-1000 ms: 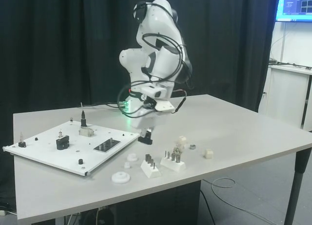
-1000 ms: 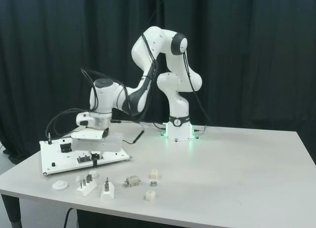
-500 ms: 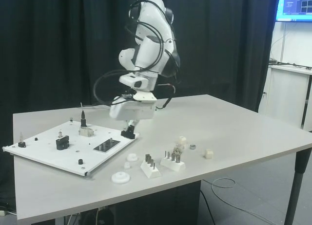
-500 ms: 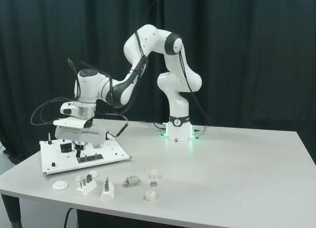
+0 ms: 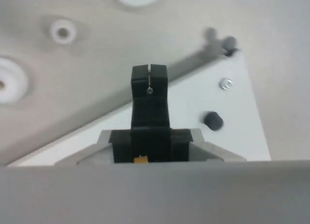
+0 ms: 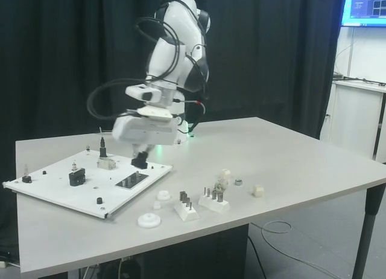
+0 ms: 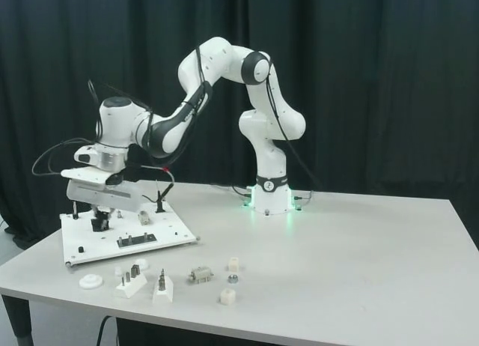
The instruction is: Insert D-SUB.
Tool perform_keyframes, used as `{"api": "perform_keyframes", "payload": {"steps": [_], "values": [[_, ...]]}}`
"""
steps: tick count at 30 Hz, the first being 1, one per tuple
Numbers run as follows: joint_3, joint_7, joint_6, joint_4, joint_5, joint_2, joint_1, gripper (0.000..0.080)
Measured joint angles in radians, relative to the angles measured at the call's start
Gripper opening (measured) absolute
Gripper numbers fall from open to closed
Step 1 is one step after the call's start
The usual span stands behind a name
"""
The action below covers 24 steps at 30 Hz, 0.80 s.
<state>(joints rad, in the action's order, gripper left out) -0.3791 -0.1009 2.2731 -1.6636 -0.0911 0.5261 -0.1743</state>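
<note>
The grey D-SUB connector (image 7: 199, 275) lies on the table in front of the white board (image 7: 75, 250), apart from the arm; in the first room view the D-SUB connector (image 6: 221, 183) is partly hidden behind a white holder. On the white board (image 6: 66, 188) sits a dark socket plate (image 6: 132, 180), the same socket plate (image 7: 136, 240) showing in the second room view. My gripper (image 6: 140, 161) hangs just above the board near that plate. In the wrist view the gripper (image 5: 149, 71) is shut, its black fingers pressed together with nothing seen between them.
The board carries a black block (image 6: 76, 179), a grey fixture (image 6: 107, 163) and several small pegs. Two white holders with pins (image 6: 187, 208) (image 6: 215, 200), white discs (image 6: 147, 219), white cubes (image 6: 258, 190) and a small nut (image 6: 239, 182) lie on the table.
The arm has swung from above the loose parts on the table across to the board, carrying the gripper over the socket plate. The loose parts have not moved.
</note>
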Motion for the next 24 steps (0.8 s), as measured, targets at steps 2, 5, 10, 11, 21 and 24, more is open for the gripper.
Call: {"api": "perform_keyframes", "payload": {"steps": [2,5,10,11,21,24], "values": [[-0.004,-0.017,0.000,0.011,0.005,0.004,-0.010,0.0154],[-0.013,-0.032,0.000,0.027,0.012,0.009,-0.023,0.0154],[-0.033,-0.078,-0.002,0.049,0.027,0.016,-0.045,0.0154],[-0.038,-0.088,-0.002,0.053,0.029,0.017,-0.049,0.0154],[-0.080,-0.146,-0.031,0.085,0.058,0.022,-0.099,0.0154],[-0.088,-0.171,-0.050,0.095,0.079,0.023,-0.117,0.0154]]}}
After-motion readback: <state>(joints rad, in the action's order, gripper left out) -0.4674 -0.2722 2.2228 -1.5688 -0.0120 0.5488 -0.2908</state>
